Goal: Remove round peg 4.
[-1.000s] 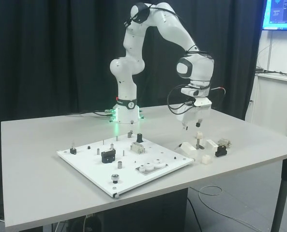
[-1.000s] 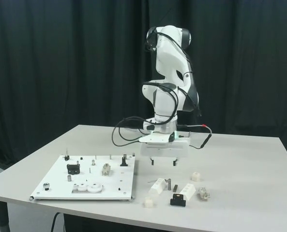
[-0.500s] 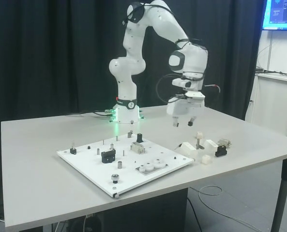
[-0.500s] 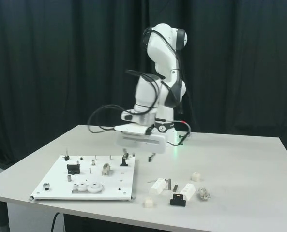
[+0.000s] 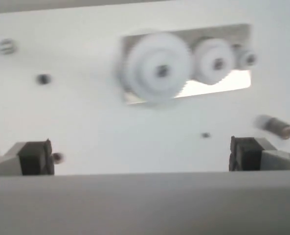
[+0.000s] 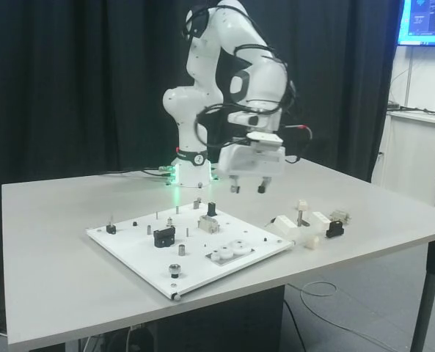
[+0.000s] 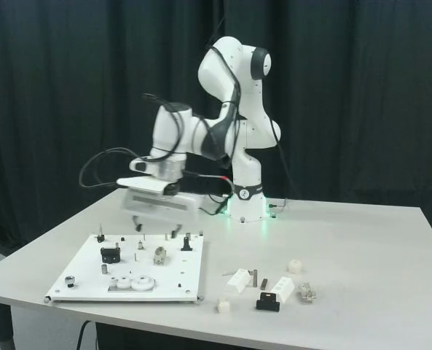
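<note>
Two fingers [image 5: 34, 157] of the claw [image 6: 248, 190] stand wide apart with nothing between them. The claw hangs above the white board [image 6: 129, 246], clear of it and pointing down. Several small pegs stand upright on the board. None carries a mark, so I cannot tell which is peg 4.

In the first room view the nearest cluster [image 6: 188, 233] lies at about 8 o'clock from the claw, and lower. The gears [image 6: 228, 253] sit at 6 o'clock. The wrist view shows one grey peg [image 5: 274, 126] just beyond a fingertip. Each peg's long axis is vertical, so I judge a straight descent with the fingers astride it would suit.
</note>
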Robot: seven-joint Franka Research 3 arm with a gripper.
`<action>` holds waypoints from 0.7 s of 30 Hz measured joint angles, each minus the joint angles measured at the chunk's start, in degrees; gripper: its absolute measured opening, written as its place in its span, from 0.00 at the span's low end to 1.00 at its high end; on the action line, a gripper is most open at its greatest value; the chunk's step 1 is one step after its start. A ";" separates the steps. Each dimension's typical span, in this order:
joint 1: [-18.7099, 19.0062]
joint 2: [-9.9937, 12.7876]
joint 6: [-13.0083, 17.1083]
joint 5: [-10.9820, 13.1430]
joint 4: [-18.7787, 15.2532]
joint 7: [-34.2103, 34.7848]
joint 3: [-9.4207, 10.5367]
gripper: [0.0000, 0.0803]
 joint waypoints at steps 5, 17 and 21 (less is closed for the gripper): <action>-3.43 2.41 -0.01 3.17 2.85 -3.81 0.03 1.00; -9.92 8.10 -0.91 10.60 7.91 -12.38 0.02 1.00; -11.45 9.73 -1.94 12.10 9.36 -14.29 0.00 1.00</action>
